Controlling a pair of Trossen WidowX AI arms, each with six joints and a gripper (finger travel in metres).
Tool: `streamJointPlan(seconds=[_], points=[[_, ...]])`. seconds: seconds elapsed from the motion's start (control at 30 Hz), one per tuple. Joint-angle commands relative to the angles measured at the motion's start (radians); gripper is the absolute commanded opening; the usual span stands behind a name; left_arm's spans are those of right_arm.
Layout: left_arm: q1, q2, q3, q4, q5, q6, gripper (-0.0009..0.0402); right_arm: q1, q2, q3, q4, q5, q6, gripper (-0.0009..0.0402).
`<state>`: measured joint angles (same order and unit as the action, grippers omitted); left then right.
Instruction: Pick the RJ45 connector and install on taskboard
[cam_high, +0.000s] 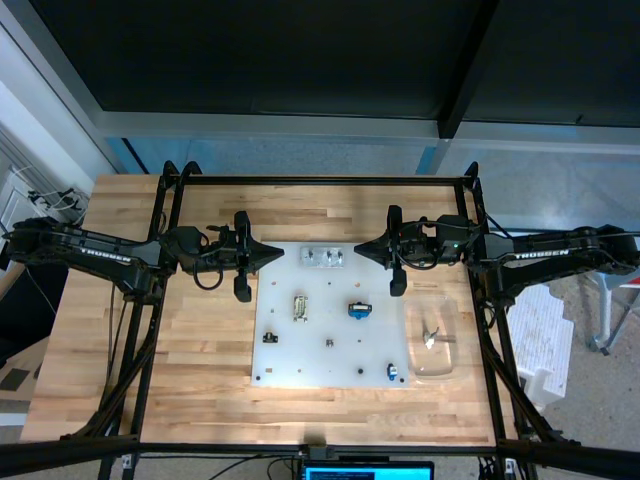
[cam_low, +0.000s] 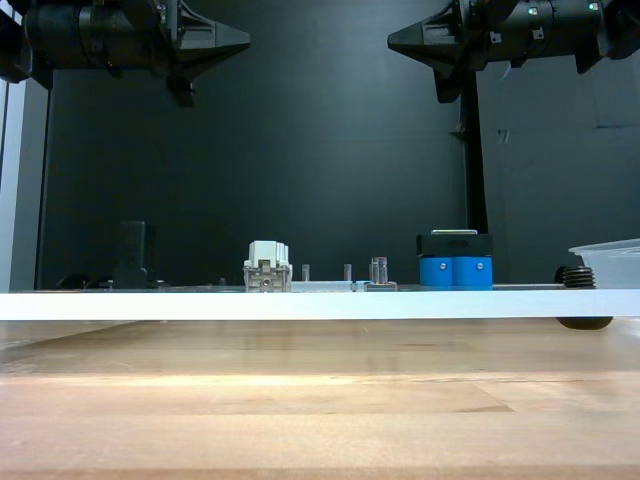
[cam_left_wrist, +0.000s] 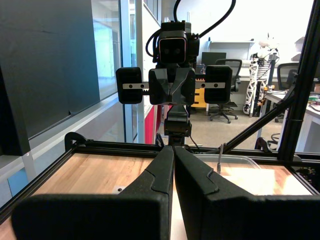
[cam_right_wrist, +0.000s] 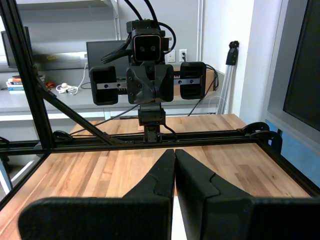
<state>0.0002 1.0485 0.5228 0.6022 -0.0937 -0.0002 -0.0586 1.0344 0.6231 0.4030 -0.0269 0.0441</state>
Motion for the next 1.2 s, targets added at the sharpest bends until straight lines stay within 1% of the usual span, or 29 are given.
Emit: streamJointPlan(seconds=[0.03, 0.37, 0.43, 0.47, 0.63, 0.77, 1.2], points=[[0.000, 0.001, 0.000, 0.000, 0.000, 0.000, 0.0000, 0.000, 0.000, 0.000, 0.001, 0.000, 0.000, 0.0000], [0.000, 0.001, 0.000, 0.000, 0.000, 0.000, 0.0000, 0.001, -0.005, 0.000, -0.007, -0.002, 0.003, 0.0000], [0.000, 0.001, 0.000, 0.000, 0.000, 0.000, 0.0000, 0.002, -0.015, 0.004, -0.030, 0.001, -0.001, 0.0000], [0.000, 0.001, 0.000, 0.000, 0.000, 0.000, 0.0000, 0.002, -0.022, 0.011, -0.056, 0.010, -0.001, 0.0000], [0.000, 0.001, 0.000, 0.000, 0.000, 0.000, 0.0000, 0.002, -0.040, 0.079, -0.253, 0.011, -0.012, 0.0000], [0.000, 0.001, 0.000, 0.000, 0.000, 0.000, 0.0000, 0.004, -0.042, 0.142, -0.423, -0.001, -0.011, 0.0000], [0.000, 0.000, 0.000, 0.000, 0.000, 0.000, 0.0000, 0.017, -0.044, 0.354, -1.040, -0.001, -0.008, 0.0000]])
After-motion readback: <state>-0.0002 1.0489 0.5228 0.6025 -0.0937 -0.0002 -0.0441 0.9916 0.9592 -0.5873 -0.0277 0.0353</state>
